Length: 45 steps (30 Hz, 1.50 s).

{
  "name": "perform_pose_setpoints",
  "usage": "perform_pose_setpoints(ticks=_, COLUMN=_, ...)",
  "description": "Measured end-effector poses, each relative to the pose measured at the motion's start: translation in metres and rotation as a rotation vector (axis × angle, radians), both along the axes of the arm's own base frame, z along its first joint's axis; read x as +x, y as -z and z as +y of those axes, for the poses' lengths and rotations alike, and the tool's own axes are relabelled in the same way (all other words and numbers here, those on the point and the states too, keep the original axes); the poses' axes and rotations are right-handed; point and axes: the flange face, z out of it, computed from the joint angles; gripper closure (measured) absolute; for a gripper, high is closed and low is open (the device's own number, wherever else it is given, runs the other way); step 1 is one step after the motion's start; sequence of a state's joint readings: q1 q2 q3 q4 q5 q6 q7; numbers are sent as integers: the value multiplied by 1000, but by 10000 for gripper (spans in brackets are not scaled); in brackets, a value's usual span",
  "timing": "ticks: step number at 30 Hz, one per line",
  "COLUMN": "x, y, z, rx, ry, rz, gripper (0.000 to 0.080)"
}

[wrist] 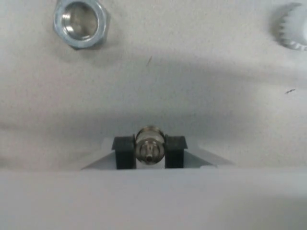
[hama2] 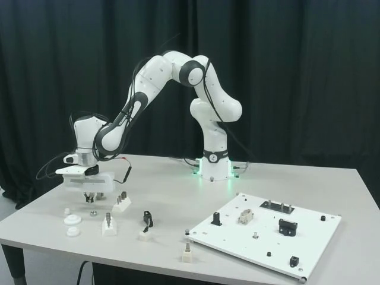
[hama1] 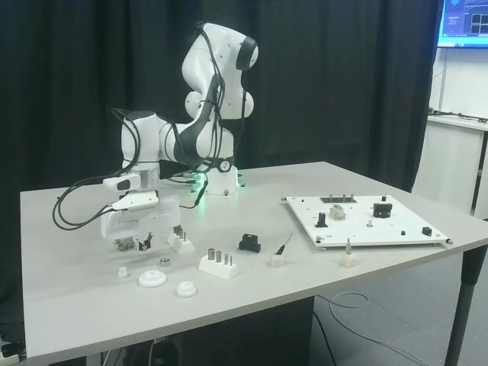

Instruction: Insert BNC.

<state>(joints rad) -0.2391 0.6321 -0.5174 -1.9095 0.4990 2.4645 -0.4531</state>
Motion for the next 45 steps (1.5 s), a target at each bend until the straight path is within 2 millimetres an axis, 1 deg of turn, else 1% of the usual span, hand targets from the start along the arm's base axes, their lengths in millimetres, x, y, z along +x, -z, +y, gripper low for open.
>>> perform_pose_setpoints(ticks=10, x=1, y=-5, z=-1, rx=-1, ry=0, rz=-7, gripper=678)
perform_pose_setpoints(ticks=37, x=1, y=-8, z=-1, rx=-1, ry=1, rz=-11, gripper=678)
perform_pose_setpoints(ticks=45, x=4, y=-12, z=3, rx=12, ry=-7, rz=-11, gripper=678)
